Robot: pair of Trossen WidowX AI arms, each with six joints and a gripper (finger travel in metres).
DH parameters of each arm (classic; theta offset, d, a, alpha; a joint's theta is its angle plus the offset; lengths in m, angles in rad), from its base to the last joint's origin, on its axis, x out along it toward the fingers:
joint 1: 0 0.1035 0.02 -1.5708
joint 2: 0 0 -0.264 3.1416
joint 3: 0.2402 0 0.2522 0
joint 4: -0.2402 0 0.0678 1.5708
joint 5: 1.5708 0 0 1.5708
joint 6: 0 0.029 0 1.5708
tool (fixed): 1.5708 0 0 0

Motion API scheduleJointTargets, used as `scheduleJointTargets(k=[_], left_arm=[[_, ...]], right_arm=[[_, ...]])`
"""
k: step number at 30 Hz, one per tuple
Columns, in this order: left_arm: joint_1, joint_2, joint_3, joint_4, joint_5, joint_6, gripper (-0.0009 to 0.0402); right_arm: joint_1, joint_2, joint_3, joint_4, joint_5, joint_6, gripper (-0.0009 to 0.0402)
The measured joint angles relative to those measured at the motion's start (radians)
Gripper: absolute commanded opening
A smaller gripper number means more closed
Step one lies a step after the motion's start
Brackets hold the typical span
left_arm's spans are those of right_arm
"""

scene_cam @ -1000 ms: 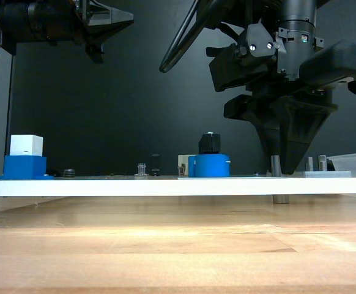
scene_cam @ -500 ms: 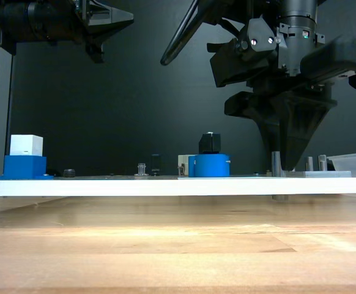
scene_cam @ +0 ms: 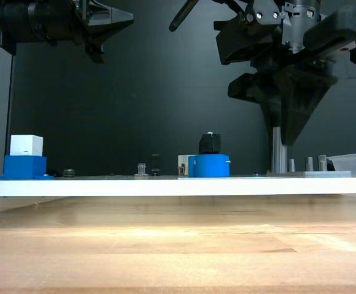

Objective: Pick the 16mm cylinder and place it in the container

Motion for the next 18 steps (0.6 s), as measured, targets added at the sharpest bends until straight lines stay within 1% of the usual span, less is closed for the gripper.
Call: scheduleJointTargets(k=[6,8,12,18], left_arm=[[0.0,0.0,0.0,0.0,0.0,0.0,0.0],[0.0,0.0,0.0,0.0,0.0,0.0,0.0],[0.0,0.0,0.0,0.0,0.0,0.0,0.0],[0.0,0.0,0.0,0.0,0.0,0.0,0.0]], right_arm=[[-0.001,-0.059,0.0,-0.047,-0.002,0.005,0.0012],[-0.001,-0.079,0.0,-0.072,-0.004,0.019,0.0012],[-0.004,-0.127,-0.009,-0.117,-0.005,0.069,0.0012],[-0.004,-0.208,-0.072,-0.127,-0.007,0.169,0.0012]])
